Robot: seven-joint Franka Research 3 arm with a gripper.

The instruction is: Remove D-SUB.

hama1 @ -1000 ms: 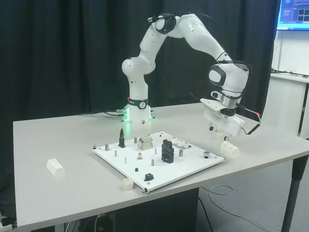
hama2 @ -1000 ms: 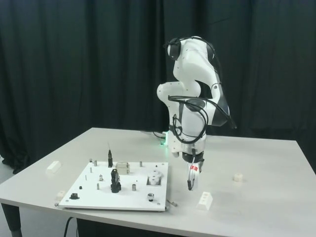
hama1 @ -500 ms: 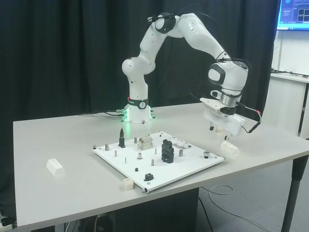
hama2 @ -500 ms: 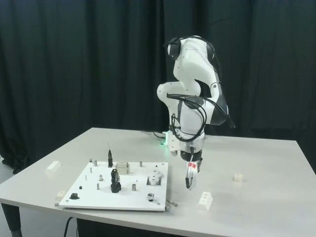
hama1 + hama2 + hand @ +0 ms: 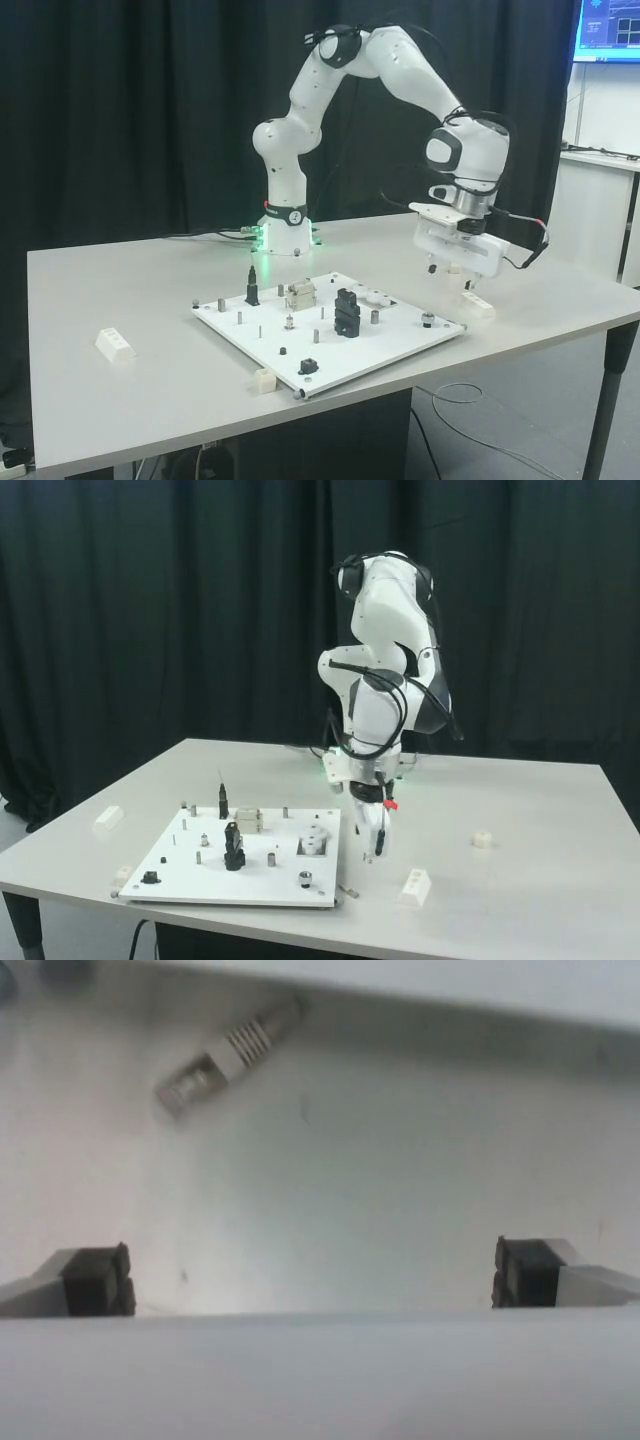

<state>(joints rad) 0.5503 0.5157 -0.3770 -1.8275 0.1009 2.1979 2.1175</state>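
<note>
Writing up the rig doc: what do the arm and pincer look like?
White arm of rounded segments with black joint rings, on a base lit green. A black cable loops along the wrist. The white pincer ends in black fingertips.

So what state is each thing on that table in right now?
Gripper: open, holding nothing, above the grey table.
White board: flat on the table, parts standing on it.
Small plug: lying loose beside the board's edge.
White block: lying apart on the table.
</note>
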